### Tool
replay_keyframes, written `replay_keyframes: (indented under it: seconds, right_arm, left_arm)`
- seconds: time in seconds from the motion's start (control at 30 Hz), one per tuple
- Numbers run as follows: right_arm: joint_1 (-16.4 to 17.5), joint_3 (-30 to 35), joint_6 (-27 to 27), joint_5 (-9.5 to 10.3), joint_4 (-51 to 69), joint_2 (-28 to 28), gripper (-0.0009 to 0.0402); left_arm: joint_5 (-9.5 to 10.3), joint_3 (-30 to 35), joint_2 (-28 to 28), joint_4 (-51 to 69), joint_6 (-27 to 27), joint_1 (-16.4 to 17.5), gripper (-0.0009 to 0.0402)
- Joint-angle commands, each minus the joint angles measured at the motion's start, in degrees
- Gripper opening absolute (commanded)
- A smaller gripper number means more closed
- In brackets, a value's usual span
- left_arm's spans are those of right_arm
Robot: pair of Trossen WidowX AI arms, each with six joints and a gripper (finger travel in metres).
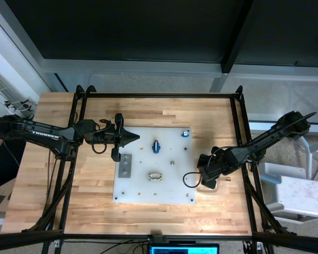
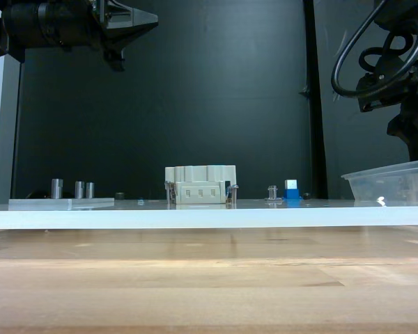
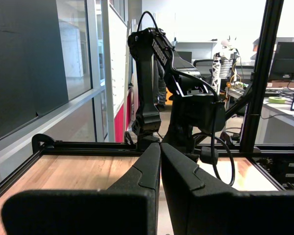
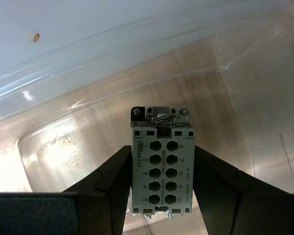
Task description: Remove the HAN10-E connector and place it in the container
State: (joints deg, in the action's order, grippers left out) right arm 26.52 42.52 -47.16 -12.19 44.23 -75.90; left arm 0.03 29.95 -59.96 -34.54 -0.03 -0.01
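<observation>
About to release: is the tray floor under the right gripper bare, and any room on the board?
The container floor is bare around the HAN10-E connector in the right gripper. The white board's near right corner is free; beige housing and blue clip crowd its middle. The left gripper, shut, hovers over its far left edge.

Left tool (image 3: 160, 147) closed, raised; right tool (image 4: 161, 154) low, clamping HAN10-E connector (image 4: 161, 169).
</observation>
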Motion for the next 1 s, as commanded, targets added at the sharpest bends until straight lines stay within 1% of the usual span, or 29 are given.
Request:
replay_keyframes:
  seconds: [0.03,0.1,0.17,0.23,0.37,0.47,0.6,1.0]
  right_arm:
    - [0.0,0.04,0.07,0.33,0.0,-0.07,0.0114]
    - [0.0,0.04,0.04,0.48,0.0,-0.07,0.0154]
    - [0.0,0.04,0.04,1.22,-0.02,-0.07,0.0191]
    - [0.0,0.04,0.04,1.36,0.0,-0.07,0.0223]
    - [0.0,0.11,-0.24,1.77,0.02,-0.07,0.0276]
    - [0.0,0.83,-0.39,1.92,0.31,-0.04,0.0302]
    - [0.0,2.73,-0.09,1.86,2.51,0.04,0.0312]
    - [0.2,8.66,0.17,1.64,7.98,1.66,0.0286]
  left_arm:
    - [-0.02,0.0,-0.02,0.0,0.0,0.0,0.0]
    - [-0.02,0.0,-0.02,0.0,0.0,0.02,0.0]
    - [-0.02,0.0,-0.02,0.0,0.0,0.02,0.0]
    - [-0.02,0.0,-0.02,0.0,0.0,0.0,0.0]
    - [-0.02,0.0,-0.02,0.0,0.0,0.0,0.0]
    - [-0.02,0.0,-0.02,0.0,0.0,0.0,0.0]
    - [-0.02,0.0,-0.02,0.0,0.0,0.0,0.0]
    - [-0.02,0.0,-0.02,0.0,0.0,0.02,0.0]
